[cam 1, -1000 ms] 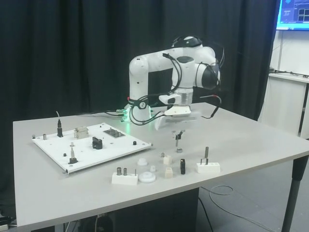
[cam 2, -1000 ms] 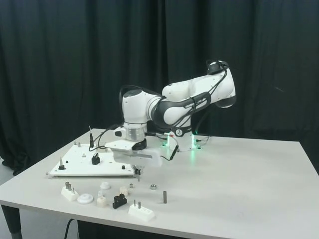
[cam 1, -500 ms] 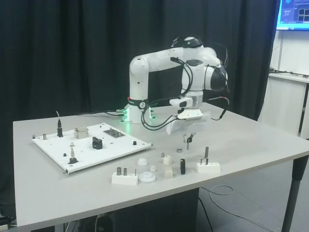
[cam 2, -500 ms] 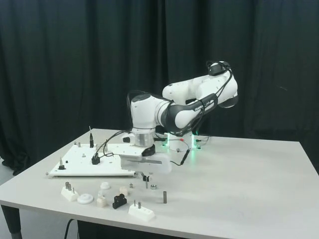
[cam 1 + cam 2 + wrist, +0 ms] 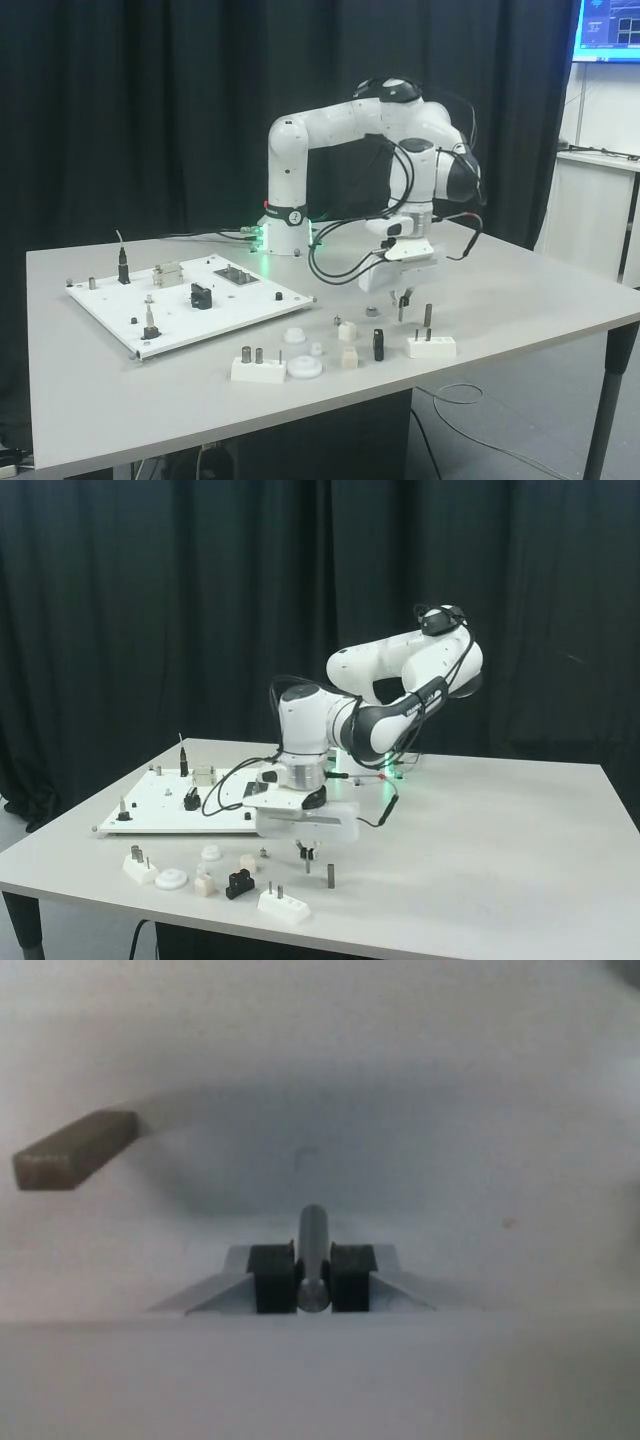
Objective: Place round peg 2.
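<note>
In the wrist view, a grey peg (image 5: 313, 1256) is seen clamped between the two black fingertips of the gripper (image 5: 313, 1280), above the grey table (image 5: 420, 1110); a blurred bar lies off to one side. In the first room view, the gripper (image 5: 403, 300) is held low over the table, near a white block (image 5: 432, 346) with an upright pin. In the second room view, the gripper (image 5: 307, 853) hangs just beside a standing pin (image 5: 329, 875)
</note>
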